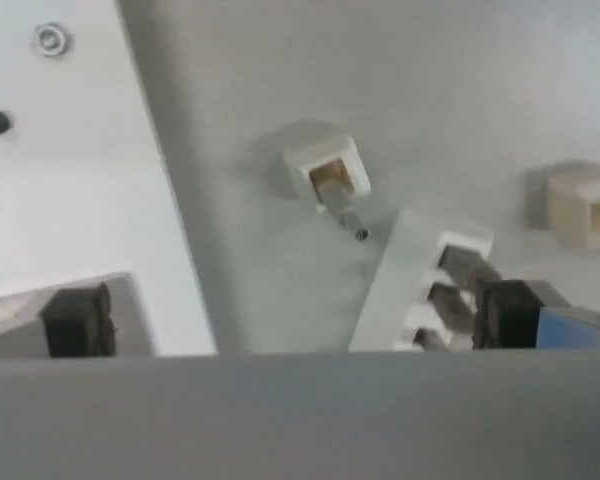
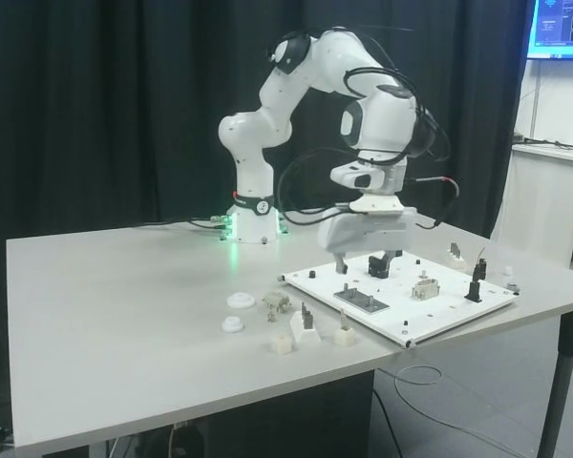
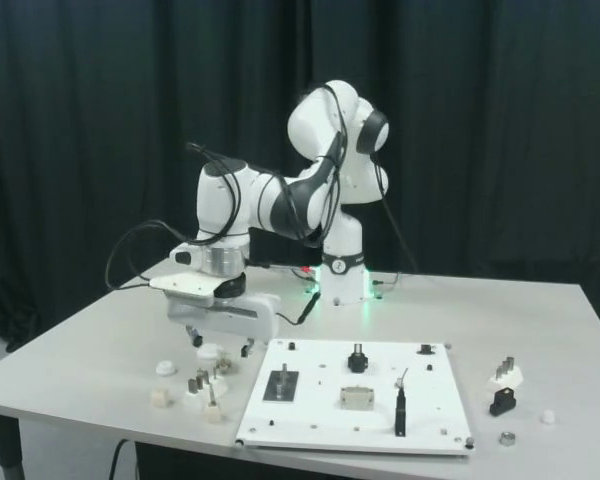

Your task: Pick Ethernet.

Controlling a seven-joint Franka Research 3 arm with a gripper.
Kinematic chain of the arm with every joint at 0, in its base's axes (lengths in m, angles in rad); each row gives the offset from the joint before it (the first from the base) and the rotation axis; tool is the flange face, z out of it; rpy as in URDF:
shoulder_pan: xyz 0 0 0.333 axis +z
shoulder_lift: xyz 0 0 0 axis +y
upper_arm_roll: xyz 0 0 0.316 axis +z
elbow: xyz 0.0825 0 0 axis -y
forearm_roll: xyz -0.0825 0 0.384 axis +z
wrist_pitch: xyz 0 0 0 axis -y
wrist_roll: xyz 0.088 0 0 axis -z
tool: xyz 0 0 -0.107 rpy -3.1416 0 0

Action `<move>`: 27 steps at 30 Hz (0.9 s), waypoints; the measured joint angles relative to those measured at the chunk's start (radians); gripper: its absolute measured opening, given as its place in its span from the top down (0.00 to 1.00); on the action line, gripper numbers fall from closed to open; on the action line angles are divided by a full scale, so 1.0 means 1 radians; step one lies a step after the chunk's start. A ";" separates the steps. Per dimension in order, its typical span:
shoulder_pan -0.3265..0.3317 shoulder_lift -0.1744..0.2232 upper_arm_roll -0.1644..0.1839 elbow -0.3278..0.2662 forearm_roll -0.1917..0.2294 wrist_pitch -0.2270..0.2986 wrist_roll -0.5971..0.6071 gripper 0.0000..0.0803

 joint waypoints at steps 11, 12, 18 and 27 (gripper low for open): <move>-0.093 -0.021 0.107 -0.054 -0.007 0.106 -0.169 0.00; -0.096 -0.021 0.111 -0.058 -0.007 0.114 -0.185 0.00; -0.113 -0.021 0.129 -0.087 0.011 0.165 -0.280 0.00; -0.133 -0.021 0.134 -0.129 0.095 0.219 -0.442 0.00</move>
